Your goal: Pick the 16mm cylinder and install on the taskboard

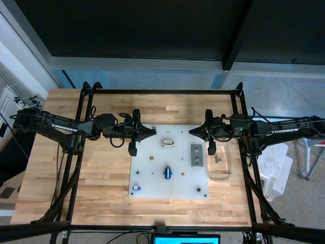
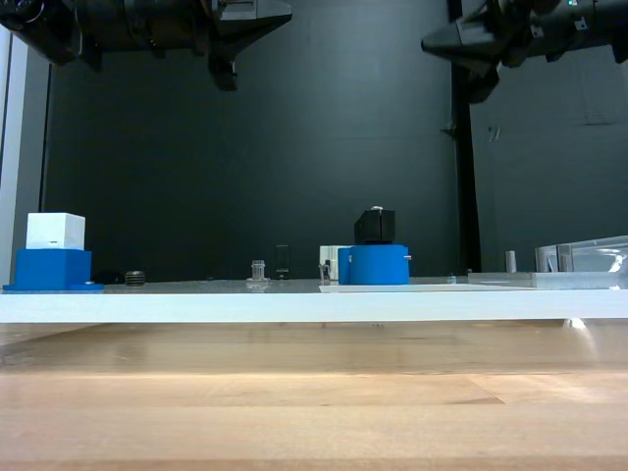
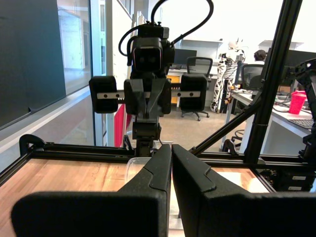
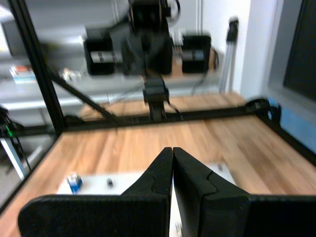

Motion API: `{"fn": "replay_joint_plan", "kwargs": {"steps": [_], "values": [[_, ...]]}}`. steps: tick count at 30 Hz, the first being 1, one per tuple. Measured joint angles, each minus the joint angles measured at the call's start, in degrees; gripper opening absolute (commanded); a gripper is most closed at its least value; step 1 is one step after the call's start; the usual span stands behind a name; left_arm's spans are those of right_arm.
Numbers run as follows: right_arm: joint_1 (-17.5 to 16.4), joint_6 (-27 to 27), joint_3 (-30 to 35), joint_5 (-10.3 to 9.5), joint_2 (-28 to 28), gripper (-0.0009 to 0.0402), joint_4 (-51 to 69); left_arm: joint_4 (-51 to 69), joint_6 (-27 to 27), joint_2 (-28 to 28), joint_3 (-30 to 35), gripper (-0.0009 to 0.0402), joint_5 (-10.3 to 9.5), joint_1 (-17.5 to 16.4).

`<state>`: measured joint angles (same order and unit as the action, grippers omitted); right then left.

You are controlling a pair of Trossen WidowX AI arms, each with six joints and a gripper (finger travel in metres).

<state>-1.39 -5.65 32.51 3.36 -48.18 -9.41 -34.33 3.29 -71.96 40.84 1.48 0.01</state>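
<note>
Pressing flat against each other, the fingers of the left gripper leave no gap and hold nothing. The left wrist view shows the two dark pads meeting along a thin seam. The right gripper is likewise closed tight and empty, its pads pinched together over the wood. Both grippers hang well above the taskboard, tips facing each other over its 12 o'clock edge, left at about 11 and right at about 1.

From the low view only the undersides of the two grippers show, the arms being cut off at the frame edge. The right wrist view is blurred, so the small parts on the board there cannot be told apart. The clear tray, at the board's 3 o'clock side, is hard to trace apart from its rim.

The 16mm cylinder lies inside that tray, well apart from both grippers, just past the grey block toward 3 o'clock. From above it is a tiny grey speck. At table height it reads as a short grey peg standing upright.
</note>
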Motion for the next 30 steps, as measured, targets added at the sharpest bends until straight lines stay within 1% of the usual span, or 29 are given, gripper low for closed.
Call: {"fn": "replay_joint_plan", "kwargs": {"steps": [9, 16, 21, 26, 30], "values": [[-0.4, -1.4, 7.9, 0.07, 0.1, 0.0000, 24.4, 0.0, 0.0, 0.0, 0.0, 0.0000, 0.00, 0.0], [-2.4, -1.7, 14.0, 0.09, -0.1, 0.0000, 42.0, 0.0, 0.0, 0.0, 0.0, 0.0000, 0.00, 0.0], [-2.9, -2.4, 18.7, 0.07, -1.0, 0.0000, 55.7, 0.0, 0.0, 0.0, 0.0, 0.0000, 0.00, 0.0], [-3.1, -2.7, 20.8, 0.07, -1.1, 0.0000, 64.3, 0.0, 0.0, 0.0, 0.0, 0.0000, 0.00, 0.0], [-3.3, -3.0, 21.3, -0.11, -1.3, 0.0000, 70.6, 0.0, 0.0, 0.0, 0.0, 0.0000, 0.00, 0.0]]}}
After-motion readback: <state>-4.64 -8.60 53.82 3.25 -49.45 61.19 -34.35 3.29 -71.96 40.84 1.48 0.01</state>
